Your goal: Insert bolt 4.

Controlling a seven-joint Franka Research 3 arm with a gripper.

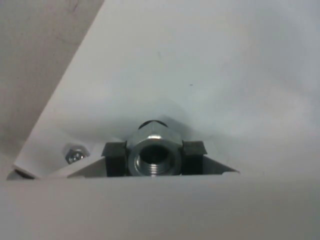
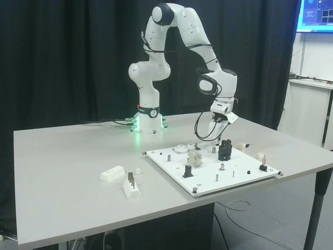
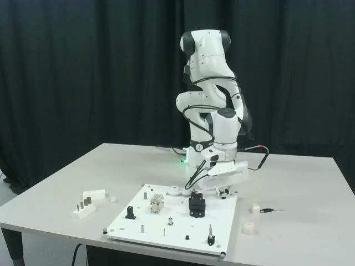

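- Bolt 4 (image 1: 152, 152): seated between the two black fingers (image 1: 194, 150) of the gripper (image 1: 154, 156), which are closed narrow against its opposite sides. Wrist view looks at its hex end, with a threaded bore facing the camera.
- Handling, as judgement: metal, rigid, small, so light for this arm but dense for its size. Polished flats likely slippery. Not fragile, though threads could cross or gall if presented tilted.
- Hold point, as judgement: across two opposite flats of the hex, as it appears now. This leaves the working end free. A grip on the corners would risk rotation in the pads.
- Location: bolt hangs in the gripper (image 2: 222, 115) above the far edge of the white assembly board (image 2: 171, 161), clear of its surface.
- Wrist view only: grip detail, thread, plus one small hex fastener (image 1: 75, 155) on the board near its corner. Target hole not identifiable there.
- Room views only: arm posture and board layout. Black fixture (image 3: 197, 205) sits on the board just in front of the gripper (image 3: 224, 191); a metal block (image 2: 195, 160) and several upright pins are nearby. The bolt itself is too small to resolve in either.
- Off the board: white holder blocks (image 2: 118, 177) on the grey table (image 2: 62, 156), well apart from the arm.
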